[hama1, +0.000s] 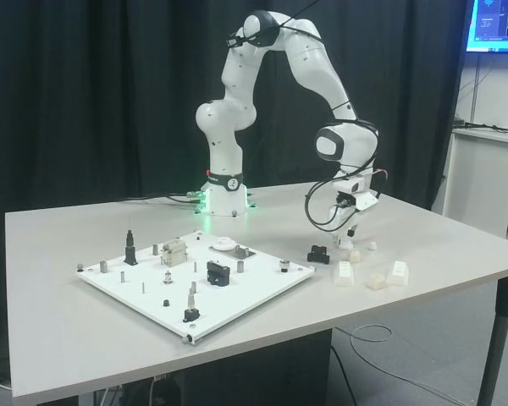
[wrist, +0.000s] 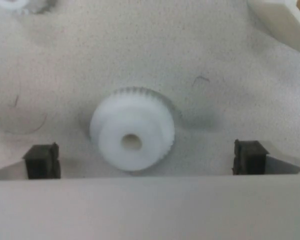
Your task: Remove large gear.
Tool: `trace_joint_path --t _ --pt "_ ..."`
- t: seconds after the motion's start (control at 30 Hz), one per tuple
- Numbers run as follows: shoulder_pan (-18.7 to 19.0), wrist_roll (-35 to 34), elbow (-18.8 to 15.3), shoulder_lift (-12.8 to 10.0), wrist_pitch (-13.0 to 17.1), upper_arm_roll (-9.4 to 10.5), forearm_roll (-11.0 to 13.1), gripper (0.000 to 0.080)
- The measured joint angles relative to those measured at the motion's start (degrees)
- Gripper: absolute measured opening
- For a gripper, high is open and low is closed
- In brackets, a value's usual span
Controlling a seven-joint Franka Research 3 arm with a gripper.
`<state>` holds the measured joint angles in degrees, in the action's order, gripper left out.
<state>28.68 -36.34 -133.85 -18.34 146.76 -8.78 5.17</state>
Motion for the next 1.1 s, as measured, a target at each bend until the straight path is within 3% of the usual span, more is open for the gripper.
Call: trace_joint_path --t 0.03,0.07,0.5,1.1 --pt "0.0 0.0 0.0 0.0 -0.1 0.00 0.0 0.0692" --pt "0.0 0.0 0.1 0.0 -0.2 0.00 0.0 0.0780" --pt "-0.1 0.1 0.9 1.9 -4.5 0.00 0.0 0.0799" --pt "-0.7 2.3 0.9 3.2 -5.5 -0.15 -0.4 0.0800"
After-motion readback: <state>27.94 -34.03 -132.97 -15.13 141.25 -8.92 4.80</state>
